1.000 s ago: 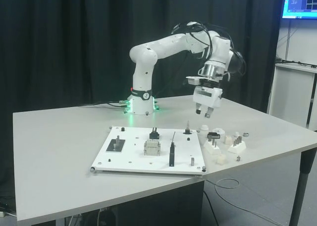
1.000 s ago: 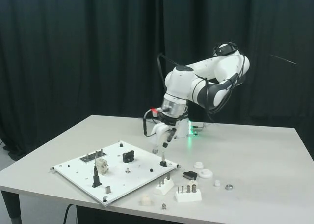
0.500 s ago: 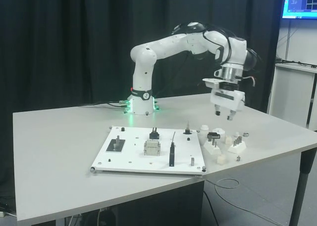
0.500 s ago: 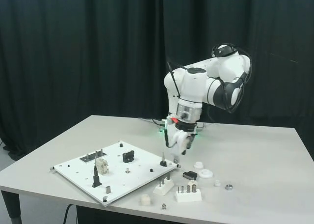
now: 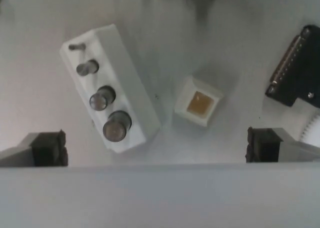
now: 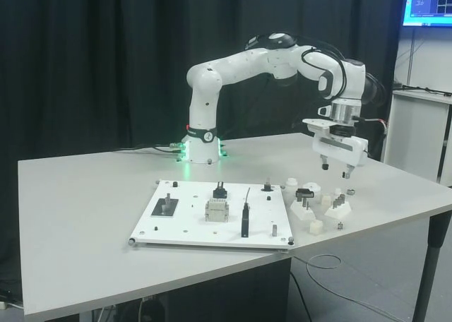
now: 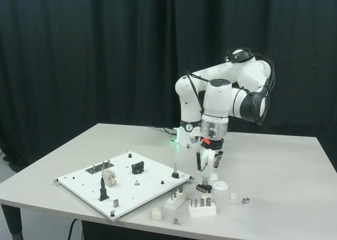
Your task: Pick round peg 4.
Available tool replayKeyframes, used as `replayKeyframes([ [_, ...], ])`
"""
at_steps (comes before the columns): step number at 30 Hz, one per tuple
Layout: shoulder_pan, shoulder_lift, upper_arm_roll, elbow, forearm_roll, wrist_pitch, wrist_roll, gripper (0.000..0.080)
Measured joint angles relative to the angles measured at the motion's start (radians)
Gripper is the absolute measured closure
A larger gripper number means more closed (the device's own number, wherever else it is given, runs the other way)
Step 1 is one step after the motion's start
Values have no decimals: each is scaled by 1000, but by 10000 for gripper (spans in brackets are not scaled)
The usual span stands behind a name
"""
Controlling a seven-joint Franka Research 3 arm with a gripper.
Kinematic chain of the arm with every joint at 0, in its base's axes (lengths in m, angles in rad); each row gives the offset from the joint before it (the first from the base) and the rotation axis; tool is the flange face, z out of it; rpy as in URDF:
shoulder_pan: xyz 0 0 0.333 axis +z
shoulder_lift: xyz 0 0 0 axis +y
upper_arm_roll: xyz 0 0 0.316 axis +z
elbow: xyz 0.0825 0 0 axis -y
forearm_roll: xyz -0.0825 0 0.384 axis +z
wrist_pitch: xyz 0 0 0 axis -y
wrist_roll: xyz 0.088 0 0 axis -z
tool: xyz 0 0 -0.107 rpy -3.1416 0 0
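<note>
White arm [image 6: 254,57] stretched out over the far end of the grey table [image 6: 78,202], and the gripper [image 6: 337,168] hangs in the air above the cluster of loose parts beside the board [image 6: 212,212]. Fingers are spread wide, nothing between them; in the wrist view the two black fingertips [image 5: 48,149] sit well apart with bare table in the gap.

Right below is the white peg block [image 5: 111,88], a long holder carrying four round pegs in a row, thin at one end and growing thicker toward the other. The thickest peg [image 5: 117,126] stands upright in its hole at the end of the block, closest to the fingertip line, with the next one [image 5: 102,98] just beside it. Which of them counts as peg 4 I cannot tell.

Just beside the block lies a small white cube [image 5: 198,101] with an inset top face. A black connector [image 5: 295,68] lies farther off. From the second room view the gripper [image 7: 207,166] is clear of the block [image 7: 201,208], not touching anything.
</note>
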Motion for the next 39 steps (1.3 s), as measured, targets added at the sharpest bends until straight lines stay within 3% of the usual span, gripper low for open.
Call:
replayKeyframes([
  [9,-26,0,14,15,5,0,-98,3],
  [16,-50,0,29,25,33,2,-143,3],
  [23,-86,0,58,49,52,4,-174,3],
  [39,-168,5,130,148,46,-6,-188,3],
])
